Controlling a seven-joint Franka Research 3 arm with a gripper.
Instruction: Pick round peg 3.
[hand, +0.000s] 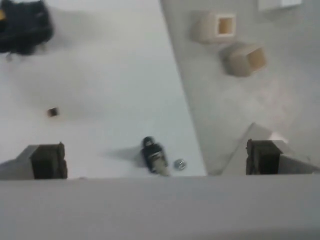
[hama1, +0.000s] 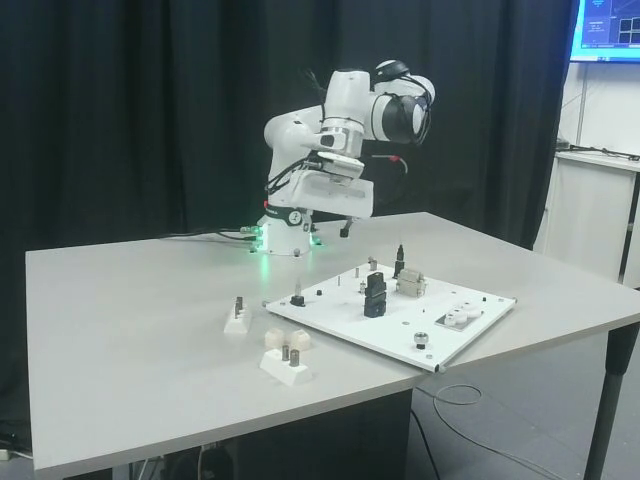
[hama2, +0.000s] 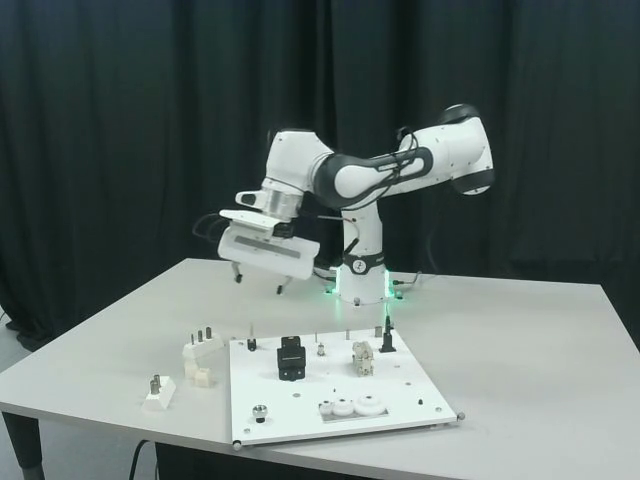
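Barely begun: hand (hama2: 258, 281) hanging high above the surface (hama2: 520, 330), fingers spread wide and holding nothing. Nothing picked so far. Pegs standing in white holders (hama2: 200, 352) just beside the white board (hama2: 330, 395); cannot tell which is round peg 3

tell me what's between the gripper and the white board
Nothing. In the second room view, only open air separates the open gripper from the white board lower down.

Matt grey table (hama1: 130, 300), smooth white board (hama2: 300, 410), black cloth curtain (hama2: 120, 130).
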